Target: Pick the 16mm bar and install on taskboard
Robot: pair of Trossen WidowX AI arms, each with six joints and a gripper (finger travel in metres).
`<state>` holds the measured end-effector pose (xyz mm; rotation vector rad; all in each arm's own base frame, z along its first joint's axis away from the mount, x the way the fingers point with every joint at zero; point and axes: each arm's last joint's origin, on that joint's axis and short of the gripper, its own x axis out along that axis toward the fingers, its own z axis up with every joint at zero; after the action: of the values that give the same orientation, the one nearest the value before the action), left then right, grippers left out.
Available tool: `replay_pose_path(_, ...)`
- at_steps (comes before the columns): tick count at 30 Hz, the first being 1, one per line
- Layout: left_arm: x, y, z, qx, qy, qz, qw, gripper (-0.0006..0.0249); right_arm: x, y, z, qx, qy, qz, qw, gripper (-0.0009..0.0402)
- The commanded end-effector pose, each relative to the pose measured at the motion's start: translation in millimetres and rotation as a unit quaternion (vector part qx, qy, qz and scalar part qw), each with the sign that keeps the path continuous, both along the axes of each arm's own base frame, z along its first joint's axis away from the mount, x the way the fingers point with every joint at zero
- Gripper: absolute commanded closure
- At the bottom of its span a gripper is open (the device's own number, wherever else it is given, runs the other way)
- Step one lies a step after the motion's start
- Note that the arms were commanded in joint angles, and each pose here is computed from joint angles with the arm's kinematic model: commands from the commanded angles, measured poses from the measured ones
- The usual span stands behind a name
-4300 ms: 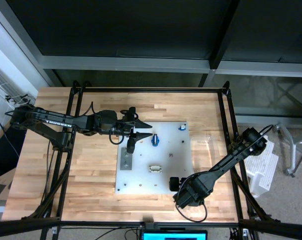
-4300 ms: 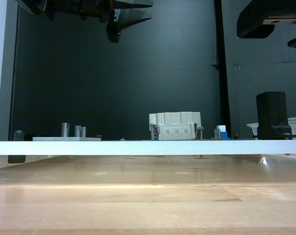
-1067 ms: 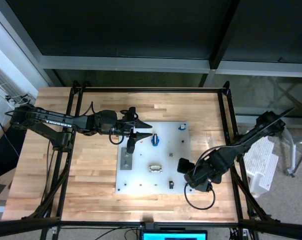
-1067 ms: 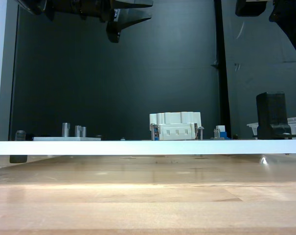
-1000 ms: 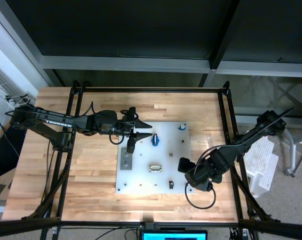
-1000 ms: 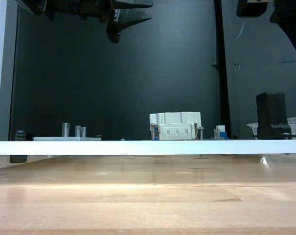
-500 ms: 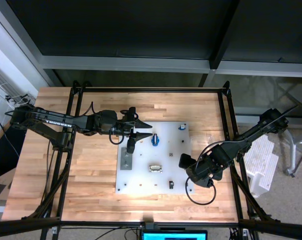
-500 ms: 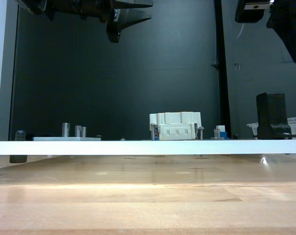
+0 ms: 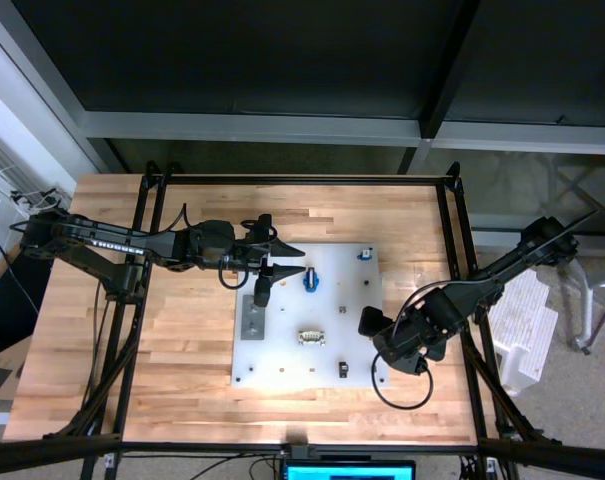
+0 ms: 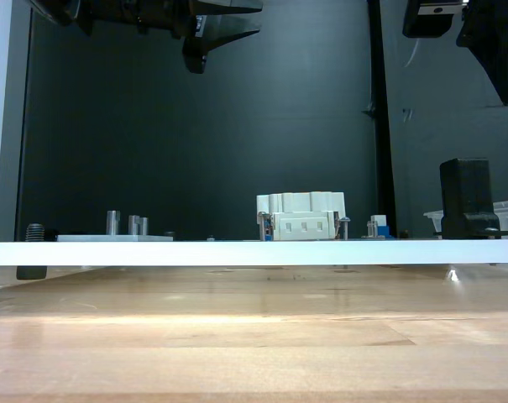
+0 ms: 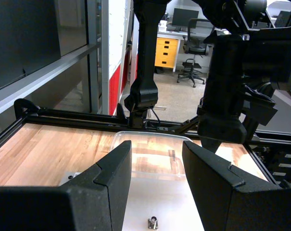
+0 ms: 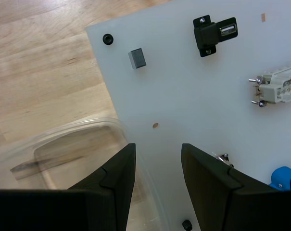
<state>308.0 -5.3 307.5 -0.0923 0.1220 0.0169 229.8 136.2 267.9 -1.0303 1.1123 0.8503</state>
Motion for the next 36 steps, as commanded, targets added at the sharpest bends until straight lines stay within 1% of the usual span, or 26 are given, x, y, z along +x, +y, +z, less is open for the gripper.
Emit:
replay_pose_path(1,0,0,0.0,0.0,0.0,0.0,1.0,0.0101,2,-4,2.2,0.037,0.01,-0.037,0.999,0.0264)
replay_pose_path(2,0,0,0.0,0.0,0.0,0.0,1.0,0.0101,3,-7,3.2,0.046,0.009,-0.052,0.998,0.0264)
replay_pose_path(6,0,0,0.0,0.0,0.0,0.0,1.0,0.0101,5,-20,11.7,0.067,-0.012,-0.108,0.992,0.0264)
replay_pose_path(9,0,0,0.0,0.0,0.0,0.0,1.0,0.0101,6,-31,20.6,0.094,-0.045,-0.16,0.982,0.0264)
replay_pose_path(14,0,0,0.0,0.0,0.0,0.0,1.0,0.0101,4,-48,36.9,0.146,-0.099,-0.231,0.957,0.0264)
replay_pose_path(18,0,0,0.0,0.0,0.0,0.0,1.0,0.0101,-4,-62,45.9,0.187,-0.144,-0.275,0.932,0.0265)
replay_pose_path(20,0,0,0.0,0.0,0.0,0.0,1.0,0.0101,-9,-69,48.0,0.209,-0.167,-0.296,0.917,0.0272)
replay_pose_path(22,0,0,0.0,0.0,0.0,0.0,1.0,0.0101,-14,-75,49.8,0.222,-0.193,-0.318,0.901,0.0284)
replay_pose_path(24,0,0,0.0,0.0,0.0,0.0,1.0,0.0101,-18,-79,51.8,0.238,-0.226,-0.343,0.88,0.03)
replay_pose_path(26,0,0,0.0,0.0,0.0,0.0,1.0,0.0101,-21,-84,54.8,0.263,-0.254,-0.356,0.86,0.0318)
replay_pose_path(29,0,0,0.0,0.0,0.0,0.0,1.0,0.0101,-22,-92,58.3,0.302,-0.3,-0.38,0.821,0.0348)
replay_pose_path(34,0,0,0.0,0.0,0.0,0.0,1.0,0.0101,-25,-104,59.2,0.351,-0.364,-0.399,0.765,0.0397)
replay_pose_path(36,0,0,0.0,0.0,0.0,0.0,1.0,0.0101,-25,-109,57.7,0.368,-0.387,-0.405,0.743,0.039)
